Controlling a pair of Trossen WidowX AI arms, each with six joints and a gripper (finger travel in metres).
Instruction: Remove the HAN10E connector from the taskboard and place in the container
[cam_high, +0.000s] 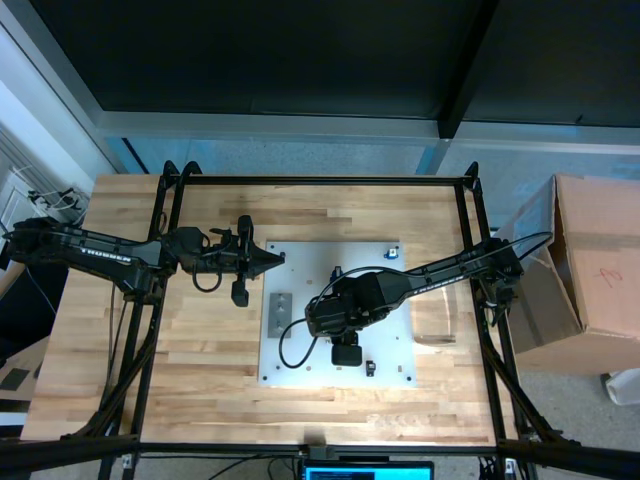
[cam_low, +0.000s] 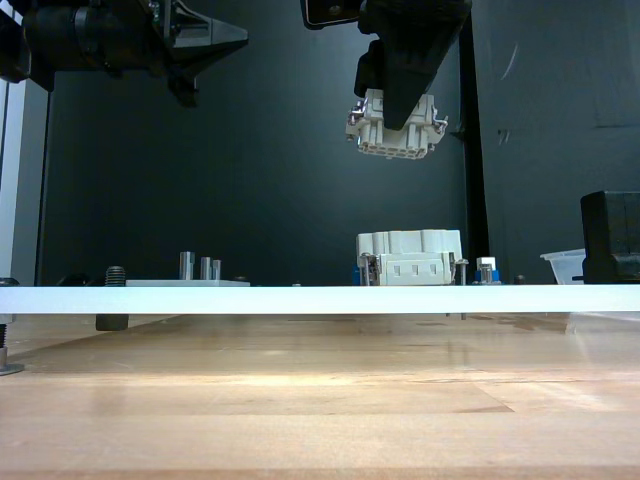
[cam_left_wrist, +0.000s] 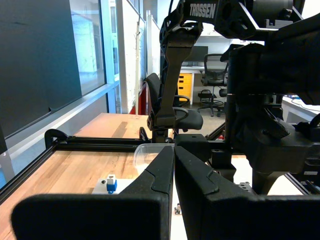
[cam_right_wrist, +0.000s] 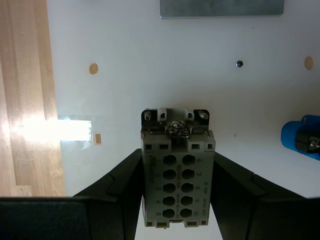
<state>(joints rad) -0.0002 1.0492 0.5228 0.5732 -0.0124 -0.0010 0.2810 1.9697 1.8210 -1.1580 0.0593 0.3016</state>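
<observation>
High above the taskboard (cam_low: 300, 298), the HAN10E connector (cam_low: 392, 130) hangs in the right pincer (cam_right_wrist: 178, 205), well clear of the pale housing (cam_low: 410, 258) left seated on the board below. The wrist view shows it nicely: the black fingers (cam_right_wrist: 120, 185) pinch the two long flanks, and the ten-hole face looks straight back at the camera. It reads as a stiff moulded block, light for this arm and not fragile. Those smooth hard sides could slip, though, so I'd say the flat flanks are the right place to hold it, away from the metal screw tabs at the end. Over on the left, the left pincer (cam_left_wrist: 174, 170) hovers above the board's left edge, fingers pressed together with nothing between them. The clear container (cam_high: 440, 320) sits on the bench (cam_high: 200, 400) just beside the board's right edge.
</observation>
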